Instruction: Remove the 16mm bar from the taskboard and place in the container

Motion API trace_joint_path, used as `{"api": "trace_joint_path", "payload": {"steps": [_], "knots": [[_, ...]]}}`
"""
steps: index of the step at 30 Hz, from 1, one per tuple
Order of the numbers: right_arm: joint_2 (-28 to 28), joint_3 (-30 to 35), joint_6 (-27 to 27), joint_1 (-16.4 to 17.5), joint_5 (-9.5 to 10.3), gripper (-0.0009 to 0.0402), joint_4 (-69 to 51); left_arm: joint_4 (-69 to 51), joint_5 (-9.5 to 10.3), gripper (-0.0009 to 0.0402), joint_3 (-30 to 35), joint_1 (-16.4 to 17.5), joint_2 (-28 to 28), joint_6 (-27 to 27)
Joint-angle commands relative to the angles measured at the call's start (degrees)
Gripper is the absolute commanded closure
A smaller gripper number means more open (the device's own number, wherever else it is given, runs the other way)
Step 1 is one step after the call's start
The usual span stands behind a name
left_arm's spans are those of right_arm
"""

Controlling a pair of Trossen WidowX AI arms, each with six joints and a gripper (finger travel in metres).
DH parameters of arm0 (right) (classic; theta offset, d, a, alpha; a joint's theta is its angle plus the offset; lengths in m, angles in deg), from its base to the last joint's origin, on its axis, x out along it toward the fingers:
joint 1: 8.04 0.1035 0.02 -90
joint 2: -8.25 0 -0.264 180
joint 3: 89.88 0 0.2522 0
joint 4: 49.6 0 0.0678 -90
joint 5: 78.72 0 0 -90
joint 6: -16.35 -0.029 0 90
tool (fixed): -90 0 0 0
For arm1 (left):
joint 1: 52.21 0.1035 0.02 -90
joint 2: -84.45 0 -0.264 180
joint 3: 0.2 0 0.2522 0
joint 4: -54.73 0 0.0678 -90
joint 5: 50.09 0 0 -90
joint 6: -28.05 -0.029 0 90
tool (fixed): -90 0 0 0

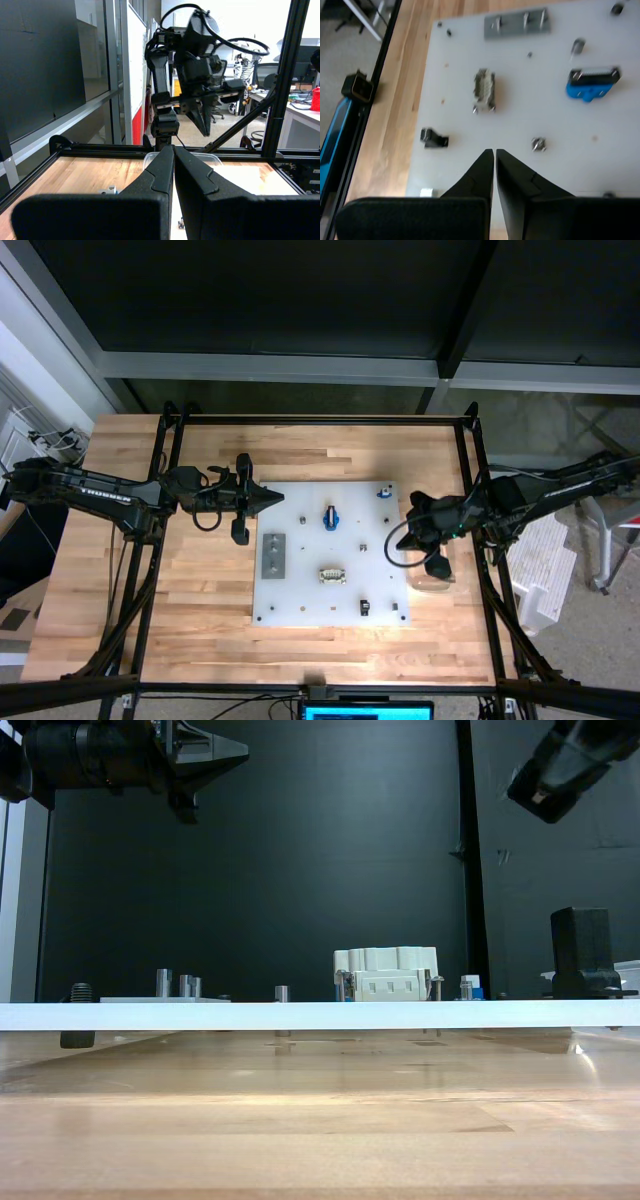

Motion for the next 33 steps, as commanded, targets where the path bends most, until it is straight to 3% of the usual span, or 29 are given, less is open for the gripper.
{"api": "trace_joint_path", "payload": {"steps": [1,12,22,33], "knots": [[2.1,0.9,-2.6,2.1,-0.13,0.0366,-2.7,0.0,0.00,0.0393,0.0,0.0,0.0,0.0],[12.5,5.7,-9.5,7.8,0.04,0.0284,-12.3,0.0,0.00,0.0393,0.0,0.0,0.0,0.0],[22.2,11.3,-10.4,11.8,0.04,0.0180,-18.4,0.0,0.00,0.0393,0.0,0.0,0.0,0.0],[30.6,16.4,-8.6,15.4,-0.17,0.0165,-19.5,0.0,0.00,0.0393,0.0,0.0,0.0,0.0]]}}
